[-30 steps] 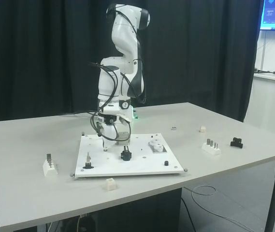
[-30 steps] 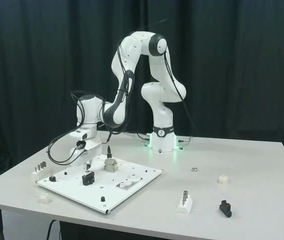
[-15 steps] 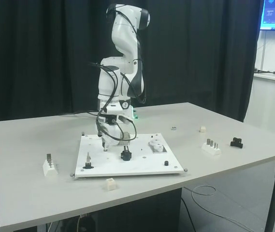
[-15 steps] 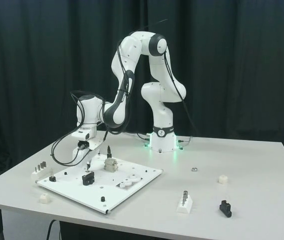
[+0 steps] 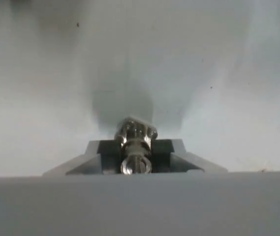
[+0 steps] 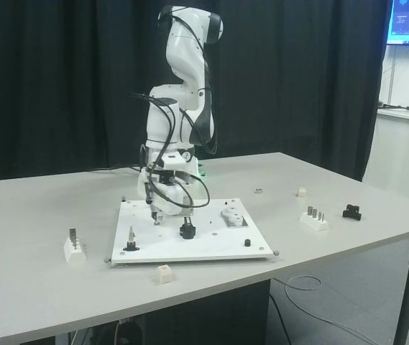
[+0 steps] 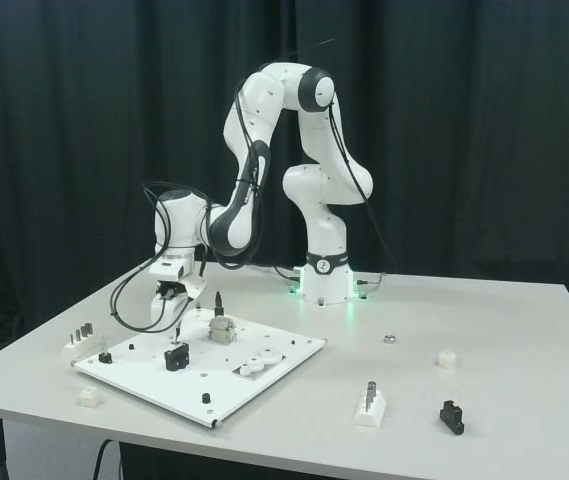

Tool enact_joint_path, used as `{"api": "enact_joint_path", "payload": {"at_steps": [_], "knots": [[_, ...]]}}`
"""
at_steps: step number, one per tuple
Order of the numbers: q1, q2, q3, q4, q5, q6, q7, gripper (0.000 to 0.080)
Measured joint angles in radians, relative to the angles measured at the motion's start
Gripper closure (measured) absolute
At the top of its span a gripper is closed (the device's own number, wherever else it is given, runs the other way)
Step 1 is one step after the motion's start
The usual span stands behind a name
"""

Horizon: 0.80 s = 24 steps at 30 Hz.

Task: Insert BNC.

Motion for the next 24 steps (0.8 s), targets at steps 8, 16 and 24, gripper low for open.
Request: {"api": "enact_joint_path", "payload": {"at_steps": [8,16,24], "knots": [[0.002,-0.005,0.000,-0.013,0.001,0.021,-0.029,0.0682],[0.003,-0.012,0.000,-0.034,0.044,0.058,-0.028,0.0682],[0.004,-0.015,0.000,-0.046,0.091,0.081,-0.028,0.0682]]}}
